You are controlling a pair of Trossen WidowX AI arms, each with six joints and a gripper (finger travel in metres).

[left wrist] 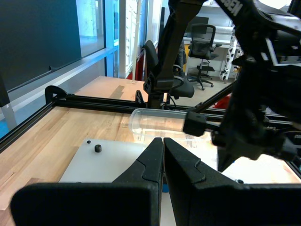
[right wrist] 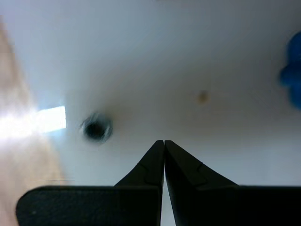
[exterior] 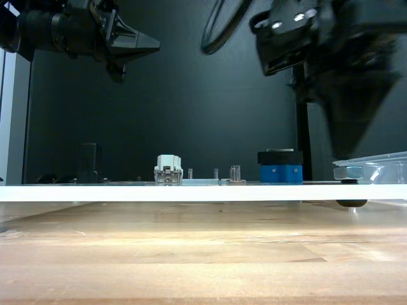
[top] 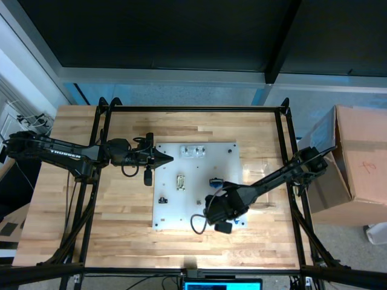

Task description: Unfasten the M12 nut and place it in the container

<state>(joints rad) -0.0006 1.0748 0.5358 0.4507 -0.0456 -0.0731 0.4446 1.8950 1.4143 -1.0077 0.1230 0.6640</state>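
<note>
Overhead, low, two wrist views.

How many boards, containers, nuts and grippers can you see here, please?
Boards: 1, white board.
Containers: 1, clear container, beside the board's right edge.
Nuts: 1, silver nut, on its stud.
Grippers: 2, fingers shut and empty: left gripper over the board's left edge, right gripper hovering near the nut.
Total: 5.
</note>
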